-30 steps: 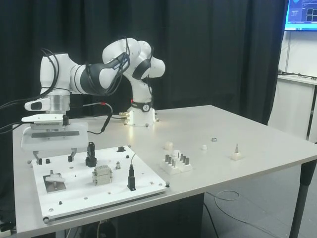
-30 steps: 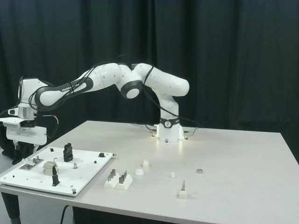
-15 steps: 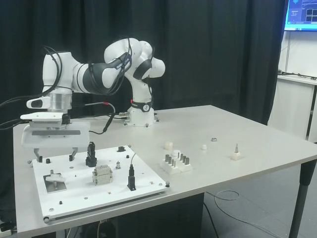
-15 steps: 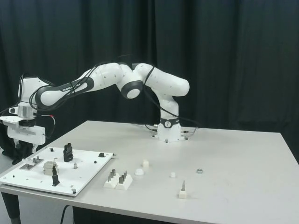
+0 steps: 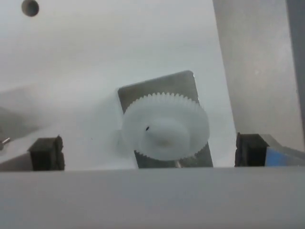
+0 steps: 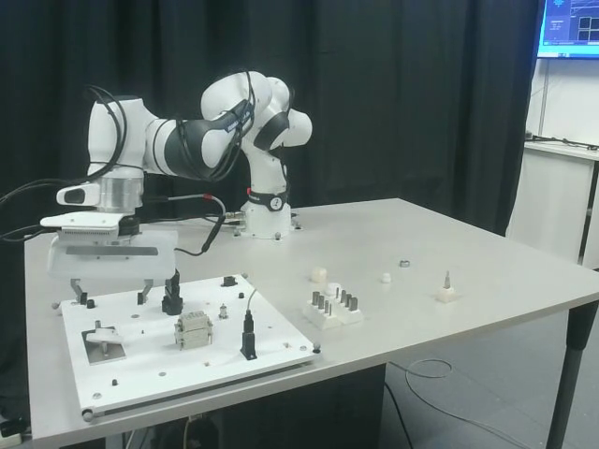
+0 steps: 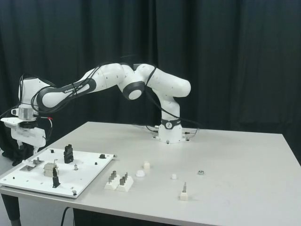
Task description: Pick large gear.
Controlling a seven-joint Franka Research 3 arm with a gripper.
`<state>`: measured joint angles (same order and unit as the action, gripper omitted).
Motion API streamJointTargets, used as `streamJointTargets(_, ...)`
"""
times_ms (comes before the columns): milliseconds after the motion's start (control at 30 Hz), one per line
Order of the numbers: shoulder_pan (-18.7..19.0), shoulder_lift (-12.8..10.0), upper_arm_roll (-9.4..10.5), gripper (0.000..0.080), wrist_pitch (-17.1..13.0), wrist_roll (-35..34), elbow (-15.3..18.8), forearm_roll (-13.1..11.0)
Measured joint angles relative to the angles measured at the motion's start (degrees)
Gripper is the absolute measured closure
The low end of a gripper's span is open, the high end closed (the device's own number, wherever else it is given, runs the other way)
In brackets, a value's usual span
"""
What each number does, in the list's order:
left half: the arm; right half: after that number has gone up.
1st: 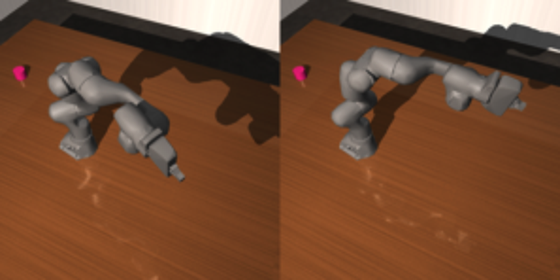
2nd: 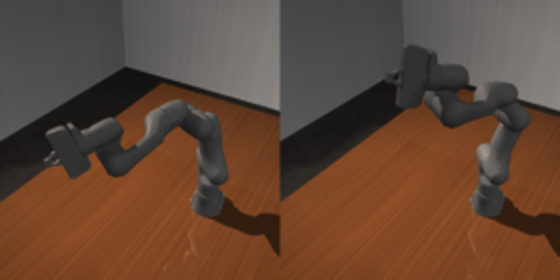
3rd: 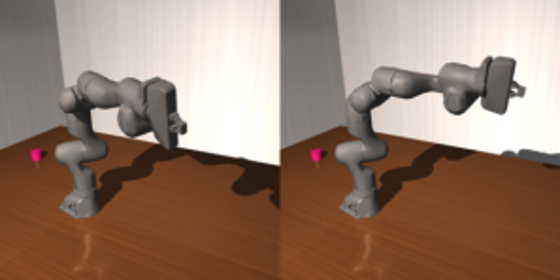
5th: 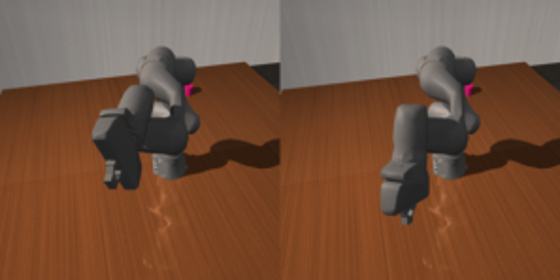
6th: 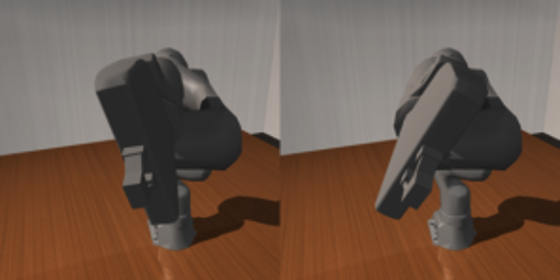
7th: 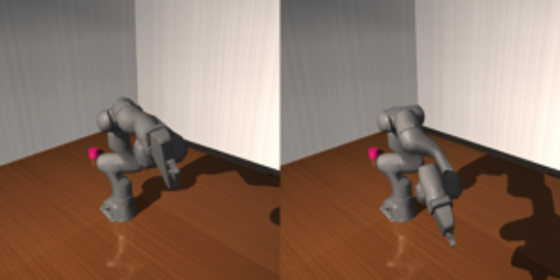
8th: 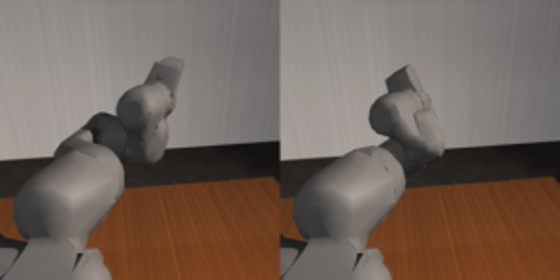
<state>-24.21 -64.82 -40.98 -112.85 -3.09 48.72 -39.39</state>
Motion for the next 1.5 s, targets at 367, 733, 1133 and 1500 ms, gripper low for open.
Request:
streamJointTargets(367,-0.3,-0.3,0.0,0.0003,0.3,-0.2,0.1,0.7)
streamJointTargets(733,-1.3,-0.7,0.83,0.0003,-0.6,-0.2,0.2,-0.4)
streamJointTargets(1133,-1.8,-0.7,0.9,0.0003,-1.2,0.9,0.8,-3.7)
streamJointTargets(1500,-1.3,-0.7,1.14,0.0003,-4.2,0.9,1.9,-3.9)
